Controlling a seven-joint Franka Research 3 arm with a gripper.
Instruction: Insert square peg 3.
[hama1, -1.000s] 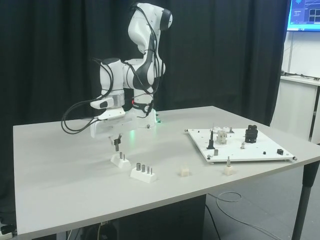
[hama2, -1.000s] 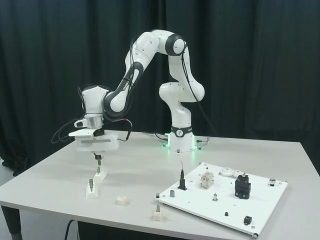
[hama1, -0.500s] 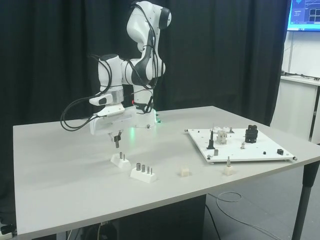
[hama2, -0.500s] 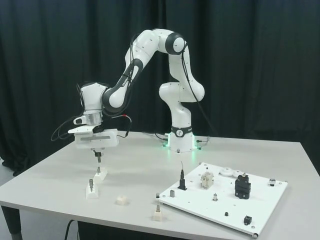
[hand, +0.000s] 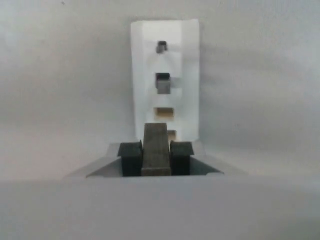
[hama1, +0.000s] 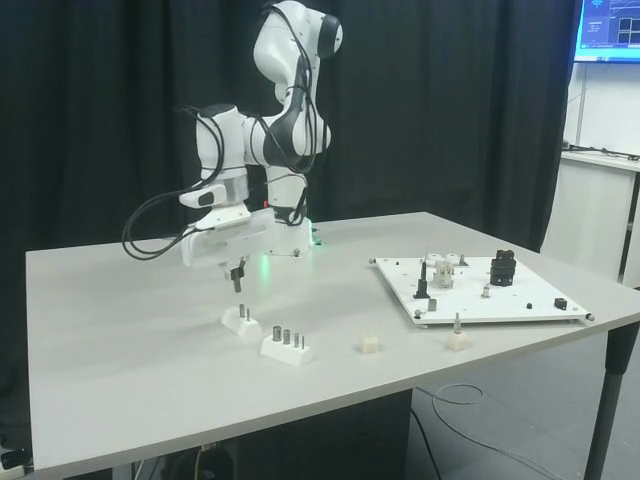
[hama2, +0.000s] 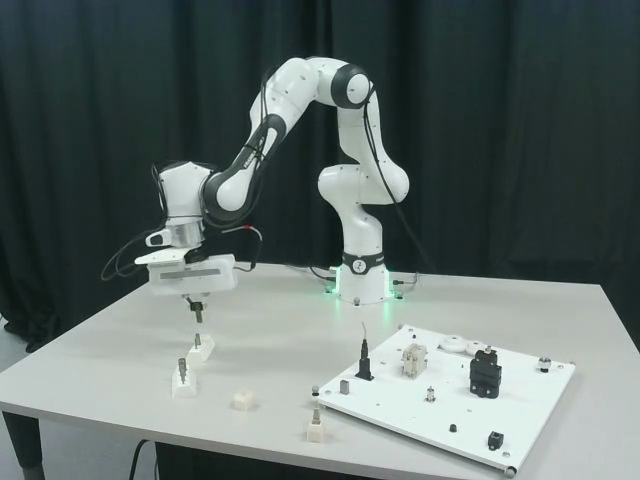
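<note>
The gripper (hama1: 237, 275) is clamped on the square peg (hand: 156, 149), holding it upright in the air above the white peg holder (hama1: 241, 320) on the grey table (hama1: 120, 330). From the wrist view, two pegs stand in the holder's slots. The white assembly board (hama2: 450, 395) lies well apart.

No legible txt, seemingly.

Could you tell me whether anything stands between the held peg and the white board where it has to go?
Nothing visible does. The end effector holds the square peg above its white holder, and only bare grey table lies between it and the white board.
</note>
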